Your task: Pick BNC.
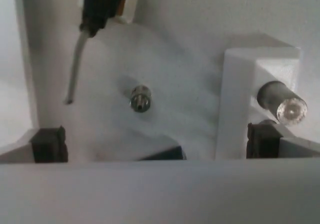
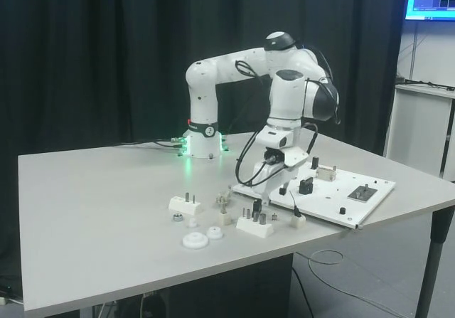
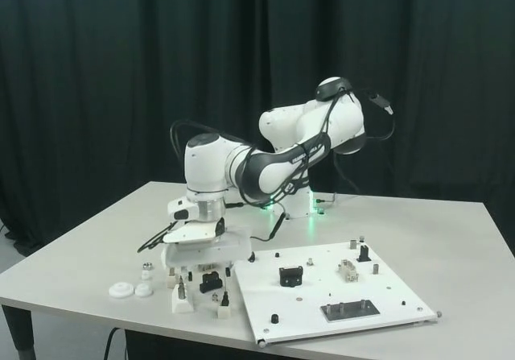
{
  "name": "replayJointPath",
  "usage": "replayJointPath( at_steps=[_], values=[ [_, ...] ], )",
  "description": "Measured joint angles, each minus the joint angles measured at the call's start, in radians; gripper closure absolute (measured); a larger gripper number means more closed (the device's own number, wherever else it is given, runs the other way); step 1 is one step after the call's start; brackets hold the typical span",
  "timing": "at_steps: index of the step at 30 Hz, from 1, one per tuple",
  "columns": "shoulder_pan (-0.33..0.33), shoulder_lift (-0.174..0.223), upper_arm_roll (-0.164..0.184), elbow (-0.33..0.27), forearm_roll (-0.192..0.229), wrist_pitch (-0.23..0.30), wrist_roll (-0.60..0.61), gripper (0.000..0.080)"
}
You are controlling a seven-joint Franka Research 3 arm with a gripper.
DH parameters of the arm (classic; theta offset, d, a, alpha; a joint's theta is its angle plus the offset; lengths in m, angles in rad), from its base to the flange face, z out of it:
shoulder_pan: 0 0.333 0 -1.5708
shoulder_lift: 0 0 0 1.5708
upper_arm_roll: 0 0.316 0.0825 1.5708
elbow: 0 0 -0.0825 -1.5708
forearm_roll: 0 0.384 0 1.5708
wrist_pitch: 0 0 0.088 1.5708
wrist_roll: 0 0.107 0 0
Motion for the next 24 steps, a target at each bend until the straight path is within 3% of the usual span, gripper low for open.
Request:
replayJointPath(
  at_steps=[24],
  values=[
    [-0.023,0.002,0.040,0.004,0.037,0.004,0.071,0.0003]
  ],
)
